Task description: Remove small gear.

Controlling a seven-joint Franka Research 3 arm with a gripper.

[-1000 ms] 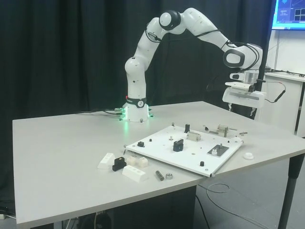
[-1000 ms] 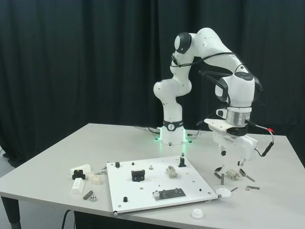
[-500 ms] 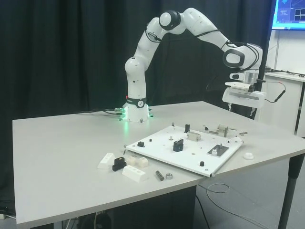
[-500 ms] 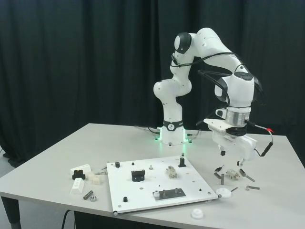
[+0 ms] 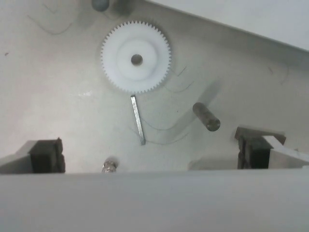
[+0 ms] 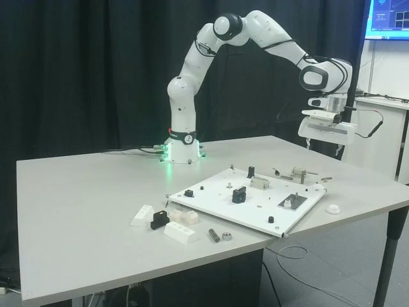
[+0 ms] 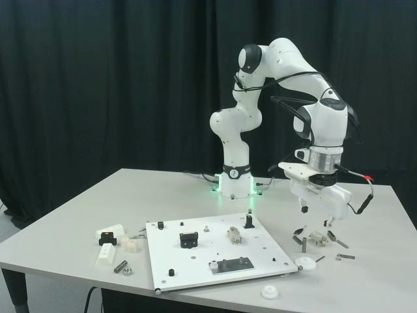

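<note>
A white gear (image 5: 136, 58) lies flat on the grey table in the wrist view, beside the corner of the white board (image 5: 251, 21). The second room view shows that gear (image 7: 303, 263) at the board's near right corner, and a second white gear (image 7: 269, 293) close to the table's front edge. In the first room view one white gear (image 6: 332, 208) lies beyond the board (image 6: 255, 206). My gripper (image 5: 149, 153) hangs open well above the table (image 7: 317, 218), with nothing between its black fingers (image 5: 46, 154). It is apart from both gears.
A thin metal key (image 5: 137, 120) and a dark pin (image 5: 206, 116) lie under the gripper, among loose metal parts (image 7: 317, 239). The board (image 7: 202, 261) carries black and metal fittings. White blocks (image 7: 109, 233), a black piece, a bolt and a nut (image 7: 120, 266) sit left of it.
</note>
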